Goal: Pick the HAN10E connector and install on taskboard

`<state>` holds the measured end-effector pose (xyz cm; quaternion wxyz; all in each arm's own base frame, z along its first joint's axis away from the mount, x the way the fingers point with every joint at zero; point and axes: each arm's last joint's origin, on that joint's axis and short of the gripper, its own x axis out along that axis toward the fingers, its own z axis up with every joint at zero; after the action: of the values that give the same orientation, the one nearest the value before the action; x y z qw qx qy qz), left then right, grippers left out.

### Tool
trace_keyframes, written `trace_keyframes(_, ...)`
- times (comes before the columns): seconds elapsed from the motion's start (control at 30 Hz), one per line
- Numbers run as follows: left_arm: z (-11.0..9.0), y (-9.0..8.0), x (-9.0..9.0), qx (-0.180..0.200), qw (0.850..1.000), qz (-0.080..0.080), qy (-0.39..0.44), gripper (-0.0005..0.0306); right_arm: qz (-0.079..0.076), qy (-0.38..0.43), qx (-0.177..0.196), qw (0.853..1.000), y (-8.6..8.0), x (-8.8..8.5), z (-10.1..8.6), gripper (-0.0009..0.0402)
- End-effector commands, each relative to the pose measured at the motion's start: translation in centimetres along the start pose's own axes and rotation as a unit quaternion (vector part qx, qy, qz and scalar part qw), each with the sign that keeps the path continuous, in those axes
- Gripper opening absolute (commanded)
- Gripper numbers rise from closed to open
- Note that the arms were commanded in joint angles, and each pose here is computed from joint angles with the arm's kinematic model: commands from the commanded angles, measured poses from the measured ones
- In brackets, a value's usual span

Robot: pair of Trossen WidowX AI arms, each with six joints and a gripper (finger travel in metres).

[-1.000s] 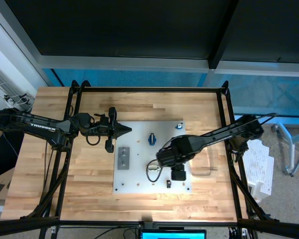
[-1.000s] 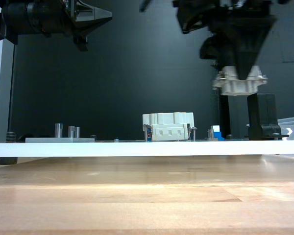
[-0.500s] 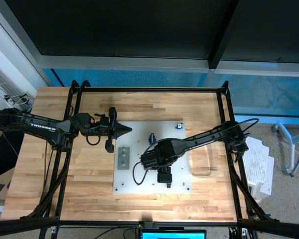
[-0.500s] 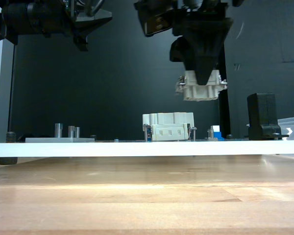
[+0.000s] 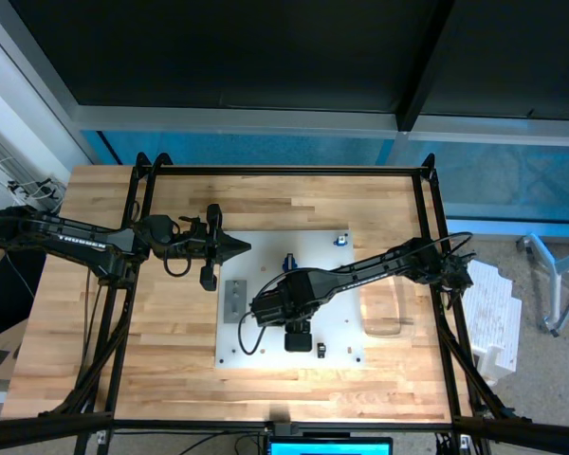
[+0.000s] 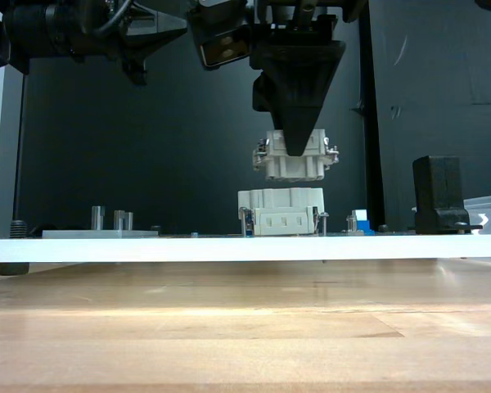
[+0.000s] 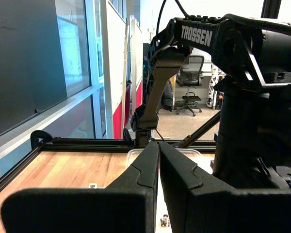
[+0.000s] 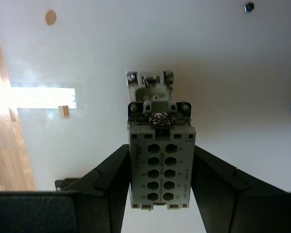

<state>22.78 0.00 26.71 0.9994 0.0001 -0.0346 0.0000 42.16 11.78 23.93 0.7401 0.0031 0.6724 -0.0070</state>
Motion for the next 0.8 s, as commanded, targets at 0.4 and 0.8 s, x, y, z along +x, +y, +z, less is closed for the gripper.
trace_keyframes(0.4,0.0,0.0,0.0,0.0,1.0,0.0,0.0,0.0001,0.002,-0.009,-0.003,1.0,0.1,0.2,0.7,0.0043)
trace_keyframes(0.8,0.0,0.0,0.0,0.0,1.0,0.0,-0.001,0.0001,0.001,-0.002,-0.008,1.0,0.0,1.2,1.0,0.0043)
